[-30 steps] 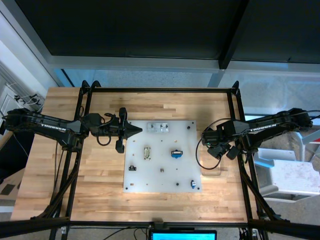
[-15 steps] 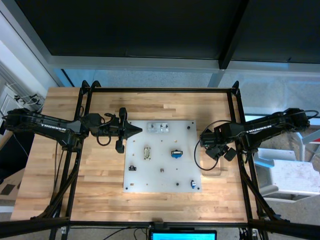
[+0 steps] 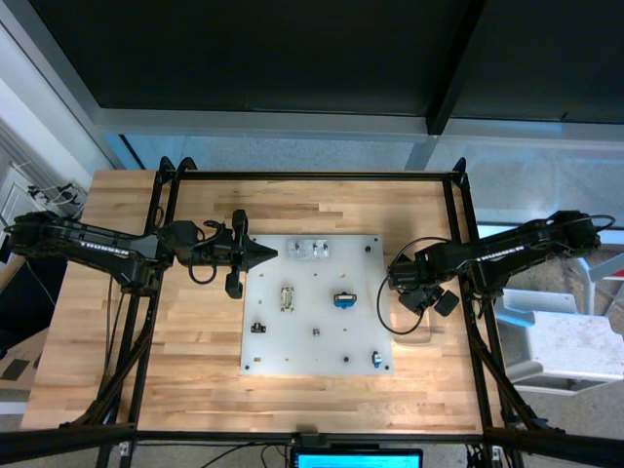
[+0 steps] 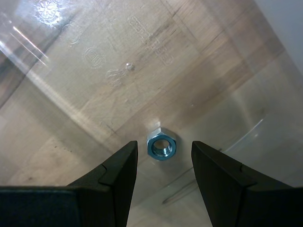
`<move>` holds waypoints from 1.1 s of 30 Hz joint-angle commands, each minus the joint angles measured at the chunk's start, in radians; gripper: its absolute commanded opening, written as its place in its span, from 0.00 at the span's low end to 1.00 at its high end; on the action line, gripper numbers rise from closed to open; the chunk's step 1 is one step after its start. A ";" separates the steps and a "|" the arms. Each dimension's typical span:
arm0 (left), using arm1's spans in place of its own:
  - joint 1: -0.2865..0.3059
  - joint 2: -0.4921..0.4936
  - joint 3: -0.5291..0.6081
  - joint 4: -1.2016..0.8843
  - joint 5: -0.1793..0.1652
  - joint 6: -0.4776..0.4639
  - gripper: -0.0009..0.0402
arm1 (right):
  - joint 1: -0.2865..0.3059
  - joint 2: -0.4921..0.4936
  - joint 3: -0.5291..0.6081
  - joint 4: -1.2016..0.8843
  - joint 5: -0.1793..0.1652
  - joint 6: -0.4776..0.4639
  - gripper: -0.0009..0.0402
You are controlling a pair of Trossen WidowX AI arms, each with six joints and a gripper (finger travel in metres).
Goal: Pick the M12 fastener and fasten on the M12 threads
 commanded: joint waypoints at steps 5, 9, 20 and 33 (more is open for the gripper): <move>0.000 0.000 0.000 0.000 0.000 0.000 0.02 | 0.005 0.011 -0.020 0.026 0.001 0.000 0.41; 0.000 0.000 0.000 0.000 0.000 0.000 0.02 | 0.005 0.011 -0.029 0.038 0.000 0.000 0.40; 0.000 0.000 0.000 0.000 0.000 0.000 0.02 | 0.007 0.025 -0.035 0.057 0.001 0.000 0.38; 0.000 0.000 0.000 0.000 0.000 0.000 0.02 | 0.006 0.025 -0.039 0.058 0.001 -0.004 0.18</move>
